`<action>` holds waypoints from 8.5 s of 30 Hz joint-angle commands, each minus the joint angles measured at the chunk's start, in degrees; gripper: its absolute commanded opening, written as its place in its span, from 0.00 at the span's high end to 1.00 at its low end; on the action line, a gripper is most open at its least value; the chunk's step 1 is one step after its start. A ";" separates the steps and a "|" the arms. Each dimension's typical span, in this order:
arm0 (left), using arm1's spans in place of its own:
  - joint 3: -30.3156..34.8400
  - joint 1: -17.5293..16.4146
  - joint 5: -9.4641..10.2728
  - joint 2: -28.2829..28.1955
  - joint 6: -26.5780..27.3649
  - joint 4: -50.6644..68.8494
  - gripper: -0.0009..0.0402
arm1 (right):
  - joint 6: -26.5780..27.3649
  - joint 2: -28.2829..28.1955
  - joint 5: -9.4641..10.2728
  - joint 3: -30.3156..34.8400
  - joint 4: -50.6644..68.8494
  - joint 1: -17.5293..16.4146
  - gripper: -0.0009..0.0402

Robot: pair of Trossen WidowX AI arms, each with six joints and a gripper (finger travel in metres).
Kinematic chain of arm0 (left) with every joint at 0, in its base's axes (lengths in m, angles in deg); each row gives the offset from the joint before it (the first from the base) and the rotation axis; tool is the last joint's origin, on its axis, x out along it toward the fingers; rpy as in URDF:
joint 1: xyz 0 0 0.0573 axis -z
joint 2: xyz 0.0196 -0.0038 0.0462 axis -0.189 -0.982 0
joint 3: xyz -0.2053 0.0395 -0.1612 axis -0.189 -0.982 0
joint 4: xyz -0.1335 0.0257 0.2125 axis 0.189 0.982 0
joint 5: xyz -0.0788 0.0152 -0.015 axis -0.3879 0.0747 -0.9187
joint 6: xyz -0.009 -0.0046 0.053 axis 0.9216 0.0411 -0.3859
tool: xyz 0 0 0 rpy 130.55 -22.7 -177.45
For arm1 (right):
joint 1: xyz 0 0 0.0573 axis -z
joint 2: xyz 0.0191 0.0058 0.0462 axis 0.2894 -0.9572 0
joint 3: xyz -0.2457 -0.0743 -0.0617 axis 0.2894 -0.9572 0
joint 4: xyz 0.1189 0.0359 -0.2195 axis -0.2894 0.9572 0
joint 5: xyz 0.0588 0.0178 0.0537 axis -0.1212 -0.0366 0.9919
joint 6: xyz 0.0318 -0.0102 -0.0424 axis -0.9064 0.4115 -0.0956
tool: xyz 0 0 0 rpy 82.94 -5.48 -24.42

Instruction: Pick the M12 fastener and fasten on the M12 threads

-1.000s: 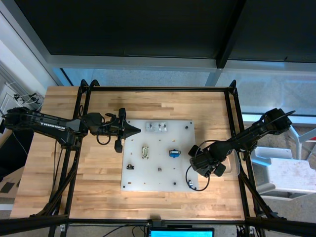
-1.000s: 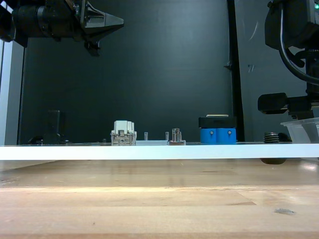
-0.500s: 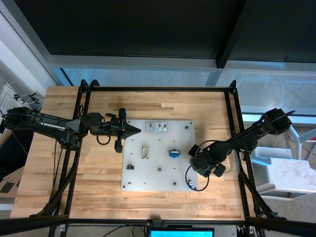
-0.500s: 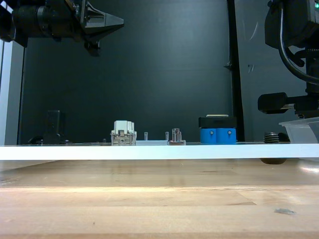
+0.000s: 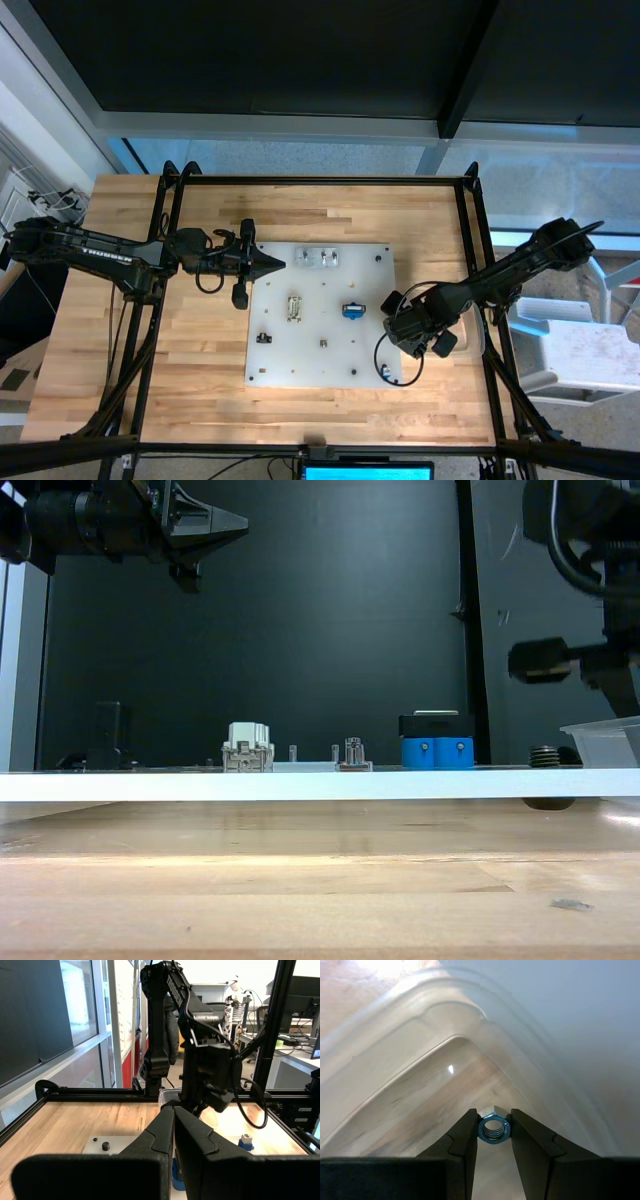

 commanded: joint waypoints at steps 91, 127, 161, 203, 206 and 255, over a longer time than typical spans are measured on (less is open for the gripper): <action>0.02 0.00 0.00 -0.02 0.00 -0.02 0.98 | 27.56 -40.28 0.46 54.23 16.68 -4.92 0.94; 0.02 0.00 0.00 -0.02 0.00 0.00 0.98 | -26.47 -40.63 0.26 54.21 16.81 -4.26 0.94; 0.02 -0.02 0.00 -0.02 0.00 0.00 0.98 | -139.62 -40.63 0.22 54.21 16.17 -4.31 0.94; 0.02 0.00 0.00 -0.02 0.00 -0.02 0.98 | -207.01 -40.63 0.24 54.21 16.09 -4.52 0.94; 0.02 0.00 0.00 -0.02 0.00 -0.02 0.98 | -207.01 -40.63 0.24 54.21 15.61 -4.52 0.94; 0.02 0.00 0.00 -0.02 0.00 0.00 0.98 | -207.20 -37.73 -0.85 54.21 17.70 -4.79 0.69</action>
